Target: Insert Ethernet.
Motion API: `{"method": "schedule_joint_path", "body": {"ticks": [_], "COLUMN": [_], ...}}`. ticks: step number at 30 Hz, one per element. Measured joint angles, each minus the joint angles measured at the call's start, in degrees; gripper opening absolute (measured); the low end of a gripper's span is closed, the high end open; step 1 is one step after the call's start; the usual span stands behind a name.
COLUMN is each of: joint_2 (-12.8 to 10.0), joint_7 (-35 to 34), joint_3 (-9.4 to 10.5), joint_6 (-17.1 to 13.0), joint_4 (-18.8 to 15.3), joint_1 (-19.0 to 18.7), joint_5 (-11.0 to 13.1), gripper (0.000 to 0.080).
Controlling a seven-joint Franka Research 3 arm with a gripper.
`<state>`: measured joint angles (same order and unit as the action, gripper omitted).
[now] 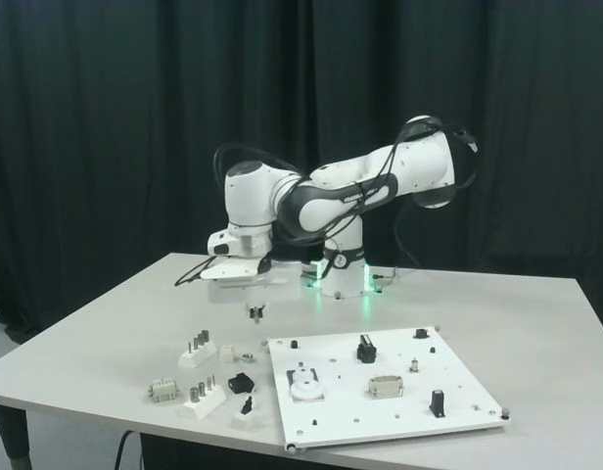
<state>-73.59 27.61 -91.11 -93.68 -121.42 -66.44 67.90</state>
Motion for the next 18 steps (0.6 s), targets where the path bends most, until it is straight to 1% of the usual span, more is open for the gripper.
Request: {"method": "schedule_joint_path", "body": {"ticks": [6, 18], "joint_2": [0.5, 1.4], "joint_7": [-1.6, -6.3], "joint_3": [-1.13, -3.23], "joint_6": [0.8, 1.1], "joint_4": [-2.0, -5.2], "joint_1": [-3.6, -11.6], "joint_5": [0.0, 0.0], "gripper": [0.0091, 0.0091]}}
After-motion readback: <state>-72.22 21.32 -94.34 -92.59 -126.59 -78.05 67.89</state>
